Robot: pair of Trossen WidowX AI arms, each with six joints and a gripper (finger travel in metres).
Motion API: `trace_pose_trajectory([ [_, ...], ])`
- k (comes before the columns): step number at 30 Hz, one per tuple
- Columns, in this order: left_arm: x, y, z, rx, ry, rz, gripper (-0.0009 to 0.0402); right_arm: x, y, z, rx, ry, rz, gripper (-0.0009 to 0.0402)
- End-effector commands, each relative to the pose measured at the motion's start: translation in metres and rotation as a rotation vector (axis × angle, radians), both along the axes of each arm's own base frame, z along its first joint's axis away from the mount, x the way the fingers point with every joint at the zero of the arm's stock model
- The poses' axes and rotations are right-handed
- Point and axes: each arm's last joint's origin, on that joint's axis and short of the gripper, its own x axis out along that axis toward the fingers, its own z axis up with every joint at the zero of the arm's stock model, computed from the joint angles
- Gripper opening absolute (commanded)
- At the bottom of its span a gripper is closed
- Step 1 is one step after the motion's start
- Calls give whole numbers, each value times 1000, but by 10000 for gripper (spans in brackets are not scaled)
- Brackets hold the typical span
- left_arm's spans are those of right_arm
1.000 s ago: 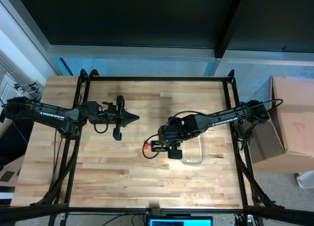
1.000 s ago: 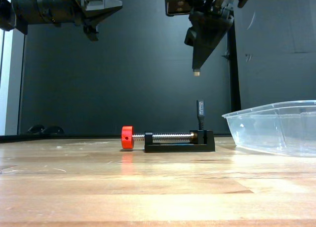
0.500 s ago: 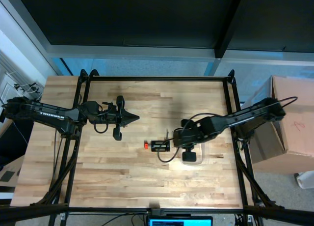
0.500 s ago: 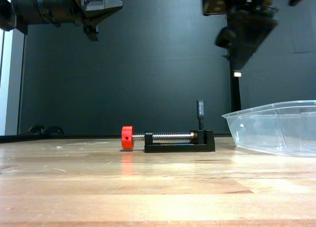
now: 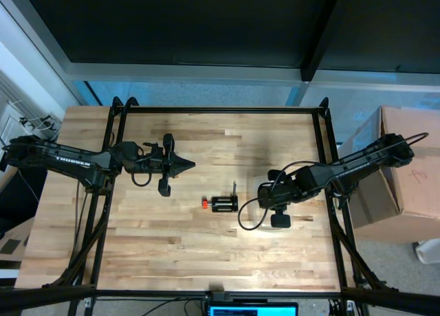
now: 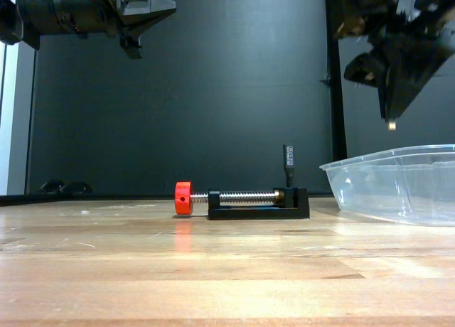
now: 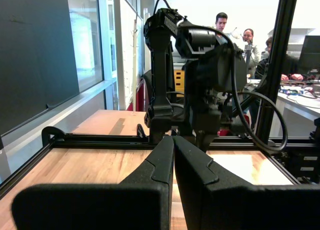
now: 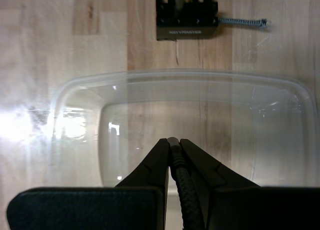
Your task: Remove the USB-C connector from the USB-C receptacle and place in the container
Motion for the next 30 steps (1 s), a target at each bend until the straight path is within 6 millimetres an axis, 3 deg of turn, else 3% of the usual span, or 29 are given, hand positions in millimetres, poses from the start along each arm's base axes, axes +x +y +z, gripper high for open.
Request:
trace_pose_trajectory([
  [1,0,0,0,0,0,0,0,1,1,-13,2,-7,4,0],
  [10,0,0,0,0,0,0,0,-7,0,-51,5,35,-33,13],
  [16,0,0,0,0,0,0,0,-10,1,-60,67,44,-58,93],
  [25,0,0,0,0,0,0,0,-8,1,-58,76,38,-71,225],
  [30,0,0,0,0,0,0,0,-8,1,-50,76,35,-71,265],
])
